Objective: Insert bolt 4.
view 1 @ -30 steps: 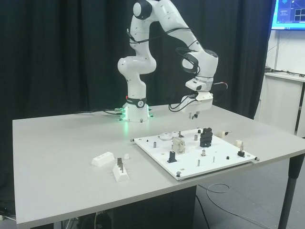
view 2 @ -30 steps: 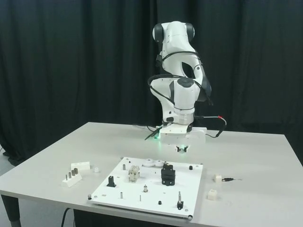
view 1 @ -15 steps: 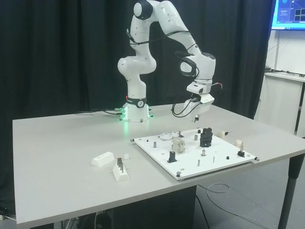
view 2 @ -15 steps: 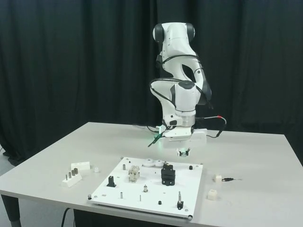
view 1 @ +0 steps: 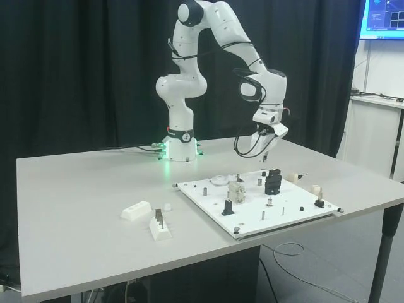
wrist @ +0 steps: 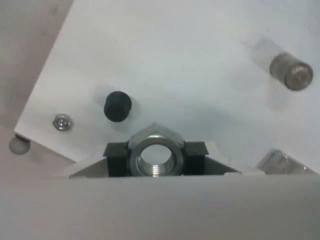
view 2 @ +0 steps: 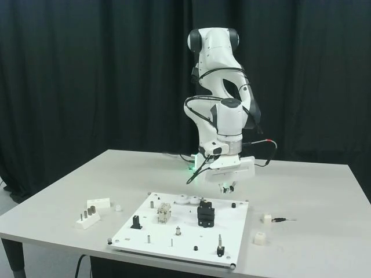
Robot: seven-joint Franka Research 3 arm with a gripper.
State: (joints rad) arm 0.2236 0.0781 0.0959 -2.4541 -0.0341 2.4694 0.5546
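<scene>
In the wrist view my gripper [wrist: 155, 159] is shut on a grey metal hex piece with a threaded hole [wrist: 155, 154], which looks like a nut. Black pads [wrist: 116, 156] press on two of its sides. Below it lies the white assembly board [wrist: 175, 55], near one corner, with a black round knob [wrist: 117, 106] and a grey metal peg [wrist: 291, 73]. In the room views the gripper [view 1: 264, 156] [view 2: 226, 188] hangs a little above the far edge of the board [view 1: 297, 213] [view 2: 174, 219], close to the black knob [view 2: 233, 204].
On the board stand a black block [view 1: 273, 182] [view 2: 205, 215], a grey metal part [view 1: 235, 192] and several small pegs. A white holder with dark bolts [view 1: 159, 225] [view 2: 87, 218] and a white block [view 1: 136, 210] lie beside the board. Two small white pieces [view 2: 266, 218] [view 2: 259, 237] sit on its other side.
The wrist has turned and the gripper has moved sideways and down toward the board's far corner near the black knob. Its hold is the same as far as I can see.
</scene>
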